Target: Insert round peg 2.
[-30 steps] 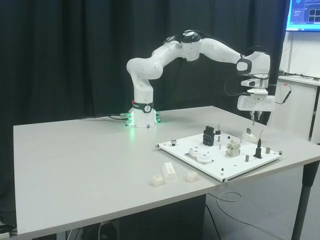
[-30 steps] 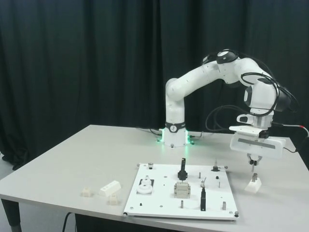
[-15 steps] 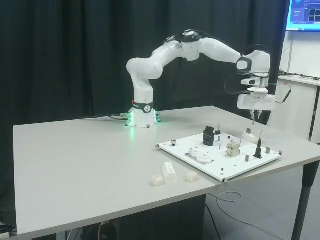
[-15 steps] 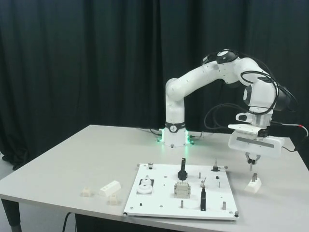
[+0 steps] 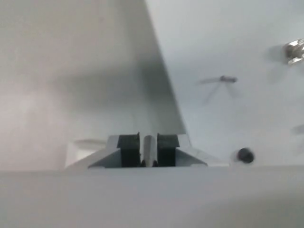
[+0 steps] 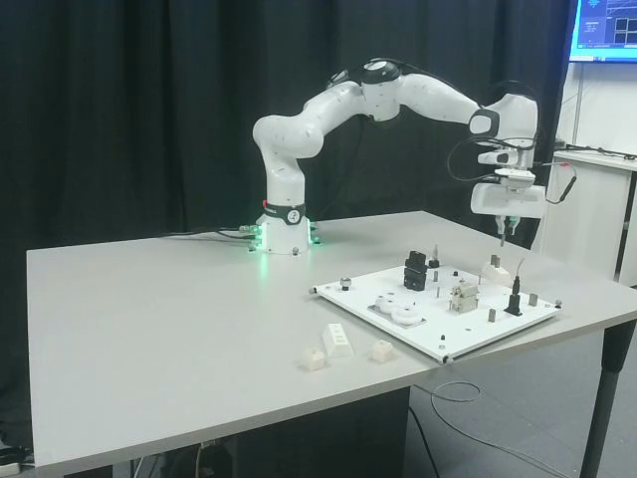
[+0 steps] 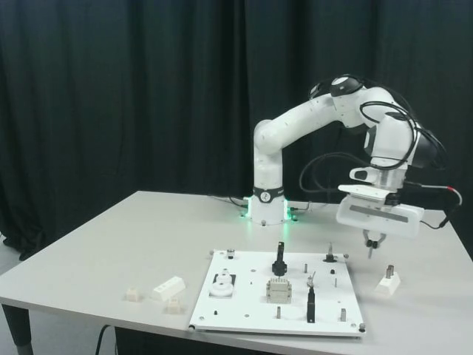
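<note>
My gripper (image 5: 149, 153) is shut on a thin grey round peg (image 5: 149, 148), held upright between the black pads (image 5: 128, 149). In the room views the gripper (image 6: 505, 235) (image 7: 369, 248) hangs above the table at the far right edge of the white board (image 6: 438, 329) (image 7: 244, 296). The white peg holder block (image 6: 493, 267) (image 7: 388, 282) stands on the table just off the board, with another grey peg (image 7: 389, 271) upright in it. The wrist view shows the board's edge (image 5: 164, 85) running below the fingertips, with a black hole (image 5: 245, 154) close by.
The board carries black fixtures (image 6: 415, 271) (image 7: 279, 260), white gears (image 6: 398, 307) (image 7: 220, 285), a grey connector block (image 7: 278, 289) and several small posts. Three small white blocks (image 6: 338, 342) (image 7: 168, 287) lie on the table left of the board. A white cabinet (image 6: 597, 199) stands beyond the table's right side.
The gripper has risen from above the holder block with the peg and shifted sideways towards the board's edge.
</note>
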`<action>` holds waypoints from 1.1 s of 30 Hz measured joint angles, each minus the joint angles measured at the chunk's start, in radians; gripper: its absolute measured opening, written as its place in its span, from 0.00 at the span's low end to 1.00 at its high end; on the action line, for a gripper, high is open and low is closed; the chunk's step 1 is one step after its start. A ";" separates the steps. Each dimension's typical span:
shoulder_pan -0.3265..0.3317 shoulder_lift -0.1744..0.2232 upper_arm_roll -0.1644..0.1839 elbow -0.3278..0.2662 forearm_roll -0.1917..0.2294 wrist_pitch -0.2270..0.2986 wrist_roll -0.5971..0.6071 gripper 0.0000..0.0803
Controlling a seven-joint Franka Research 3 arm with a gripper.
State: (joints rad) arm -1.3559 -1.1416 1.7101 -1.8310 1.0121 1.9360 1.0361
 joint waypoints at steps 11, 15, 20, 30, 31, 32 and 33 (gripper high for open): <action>-0.061 0.000 -0.019 -0.030 -0.002 0.002 -0.005 0.09; -0.089 0.000 -0.022 -0.030 0.002 0.002 -0.026 0.09; -0.123 0.000 -0.024 -0.027 0.022 0.006 -0.077 0.09; -0.183 0.000 -0.022 -0.005 0.083 0.007 -0.208 0.09; -0.187 0.000 -0.021 -0.001 0.086 0.007 -0.215 0.09; -0.191 0.000 -0.021 0.001 0.089 0.006 -0.220 0.09; -0.195 0.000 -0.020 0.005 0.091 0.005 -0.224 0.09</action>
State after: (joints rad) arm -1.5510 -1.1416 1.6904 -1.8256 1.1035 1.9410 0.8122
